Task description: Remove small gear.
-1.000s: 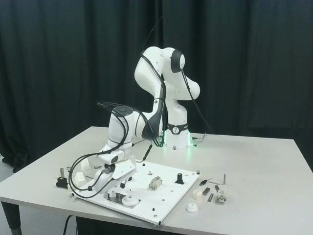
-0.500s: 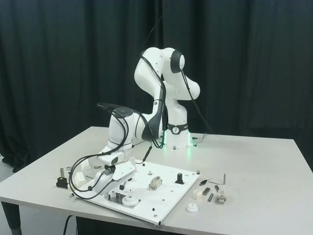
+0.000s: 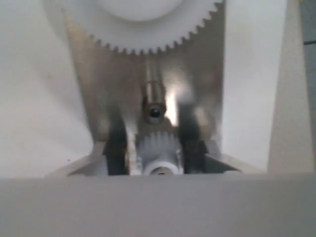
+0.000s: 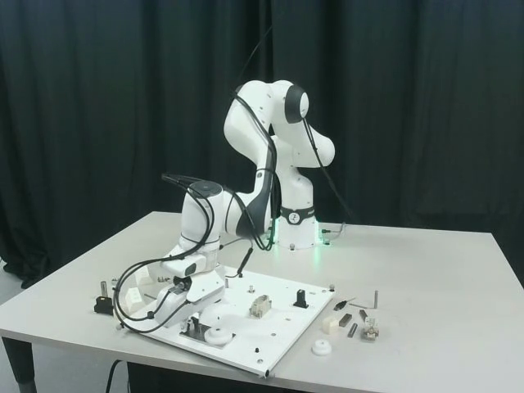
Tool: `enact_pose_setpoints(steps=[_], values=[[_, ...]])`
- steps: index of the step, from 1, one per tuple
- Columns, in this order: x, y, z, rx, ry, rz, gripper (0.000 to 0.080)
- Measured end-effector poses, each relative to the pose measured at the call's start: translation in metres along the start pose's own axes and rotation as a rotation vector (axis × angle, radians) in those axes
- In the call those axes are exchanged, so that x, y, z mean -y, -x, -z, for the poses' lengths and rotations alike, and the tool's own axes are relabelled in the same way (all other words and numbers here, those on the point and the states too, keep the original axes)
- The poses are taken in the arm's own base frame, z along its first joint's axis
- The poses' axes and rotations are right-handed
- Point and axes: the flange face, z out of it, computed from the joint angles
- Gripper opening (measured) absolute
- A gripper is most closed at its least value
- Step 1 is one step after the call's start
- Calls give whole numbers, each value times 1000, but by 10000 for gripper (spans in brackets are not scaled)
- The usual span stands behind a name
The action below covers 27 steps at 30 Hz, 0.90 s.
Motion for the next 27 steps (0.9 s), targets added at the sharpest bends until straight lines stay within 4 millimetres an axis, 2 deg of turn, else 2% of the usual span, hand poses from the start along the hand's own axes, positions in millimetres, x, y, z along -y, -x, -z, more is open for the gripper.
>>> enact_pose_setpoints(steps=[1,2,27], values=[[0,0,0,-2,1,3,518],[0,0,0,-2,1,5,188],[-4,-1,0,5,-18,-9,195]])
